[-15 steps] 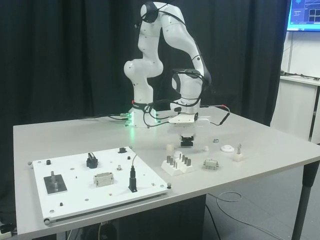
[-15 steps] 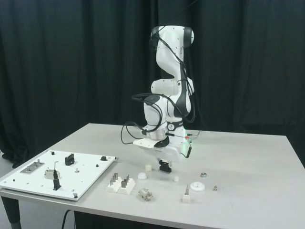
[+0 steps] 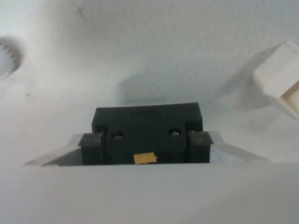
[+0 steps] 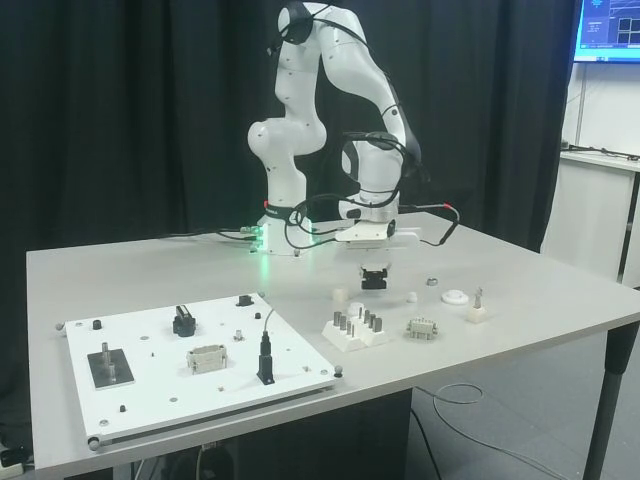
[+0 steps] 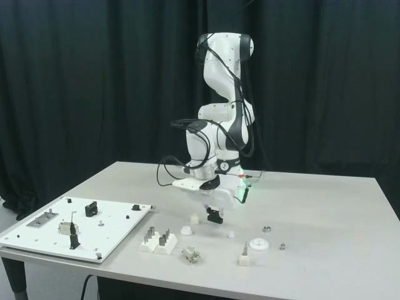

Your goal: Insert D-SUB.

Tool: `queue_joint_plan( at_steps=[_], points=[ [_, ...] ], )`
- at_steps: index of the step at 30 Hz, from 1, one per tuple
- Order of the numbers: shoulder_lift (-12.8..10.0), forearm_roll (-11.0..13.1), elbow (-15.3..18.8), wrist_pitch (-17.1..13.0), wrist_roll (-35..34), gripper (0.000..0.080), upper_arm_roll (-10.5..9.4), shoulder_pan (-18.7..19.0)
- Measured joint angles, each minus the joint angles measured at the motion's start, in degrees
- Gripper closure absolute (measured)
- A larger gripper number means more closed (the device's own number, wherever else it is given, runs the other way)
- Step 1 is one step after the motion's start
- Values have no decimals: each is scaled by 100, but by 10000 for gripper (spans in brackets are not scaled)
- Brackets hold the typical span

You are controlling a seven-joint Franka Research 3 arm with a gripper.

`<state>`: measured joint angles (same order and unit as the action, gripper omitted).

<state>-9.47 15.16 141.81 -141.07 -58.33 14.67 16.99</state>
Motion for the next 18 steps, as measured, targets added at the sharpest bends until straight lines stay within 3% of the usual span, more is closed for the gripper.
queue_joint_plan(
  at_steps=[11, 18],
  points=[
    [0, -65, -11, -10, 136, 422, 26, 0],
    [0, -88, -63, -189, -632, 422, 150, 1]
  ],
)
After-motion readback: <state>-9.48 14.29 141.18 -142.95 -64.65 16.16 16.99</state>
